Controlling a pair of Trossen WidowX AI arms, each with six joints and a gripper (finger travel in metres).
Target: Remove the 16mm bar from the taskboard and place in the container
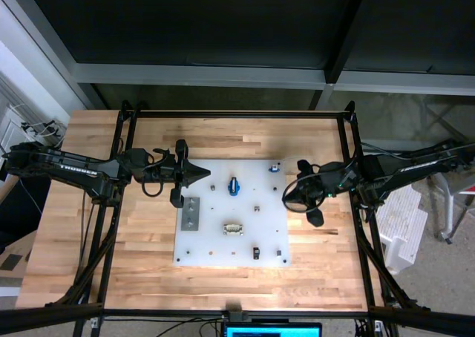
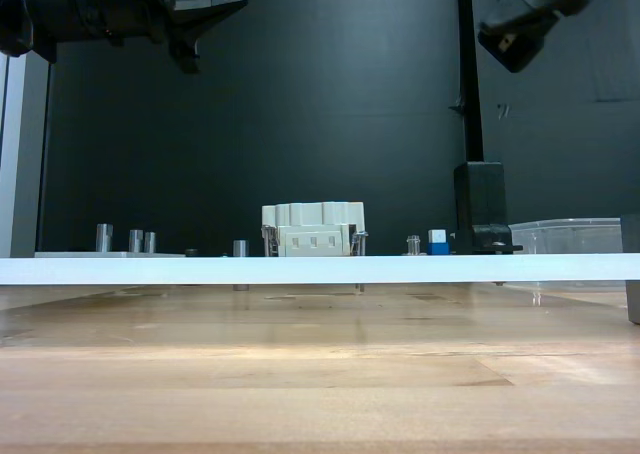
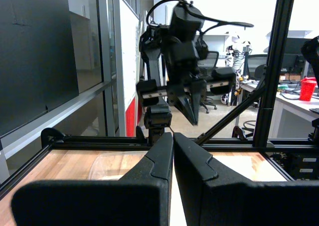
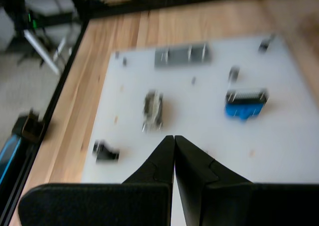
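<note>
The left claw point(image 1: 206, 176) hangs high over the far left corner of the taskboard point(image 1: 245, 233), its two fingers pressed together and holding nothing. The right claw point(image 4: 174, 139) is also closed and empty, raised above the board's right edge and tipped down toward the board. The board lies in the middle of the worktop point(image 1: 111, 255). Along the board's left edge sits the grey metal block point(image 1: 191, 218), its length running from near to far, with three short pegs standing upright in it. The thickest-looking one, at the block's near end, is most likely the 16mm bar point(image 2: 103, 236), though the pegs are too small to be sure. Its long axis is vertical, so it should lift straight up out of its hole. From the left claw the bar lies below and toward the worktop's near edge, and the right claw is well apart from it across the board, so the left arm looks the nearer one. The container point(image 2: 565, 236) rests toward the right edge of the worktop, on the opposite side of the board from the block. The bar must therefore cross the board to reach it.
</note>
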